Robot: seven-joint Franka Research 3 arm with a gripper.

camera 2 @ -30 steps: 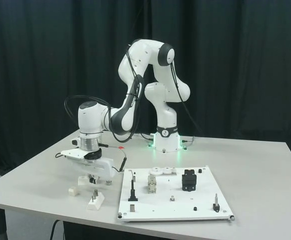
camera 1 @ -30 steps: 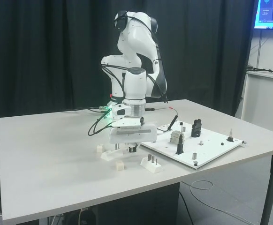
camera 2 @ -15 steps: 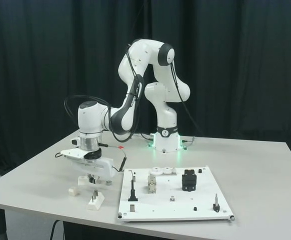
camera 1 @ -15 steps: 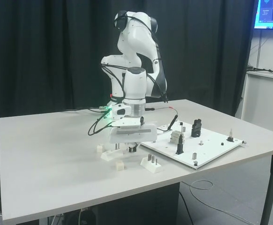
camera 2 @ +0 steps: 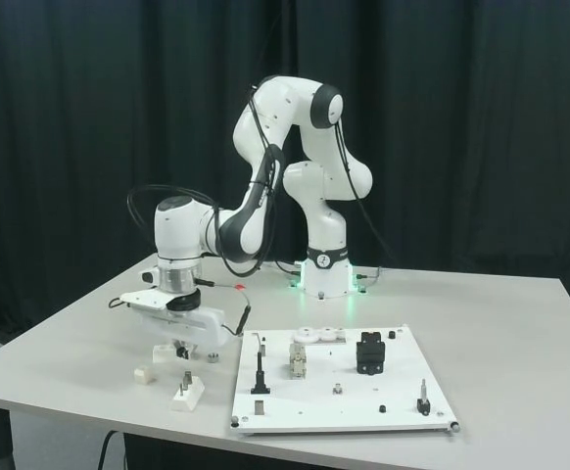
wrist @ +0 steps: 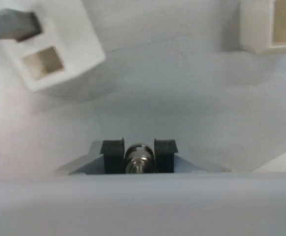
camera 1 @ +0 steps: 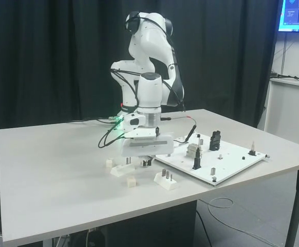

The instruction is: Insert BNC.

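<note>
Two white blocks near the hand, its black fingers clamped around the BNC connector.

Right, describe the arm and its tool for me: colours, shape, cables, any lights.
The arm is white with rounded links and black bands at the joints. Black cables loop loosely from the upper links down to the wrist. A green light glows at its base. The tool hangs under a broad, flat white body; its two fingers are black and blocky.
</note>
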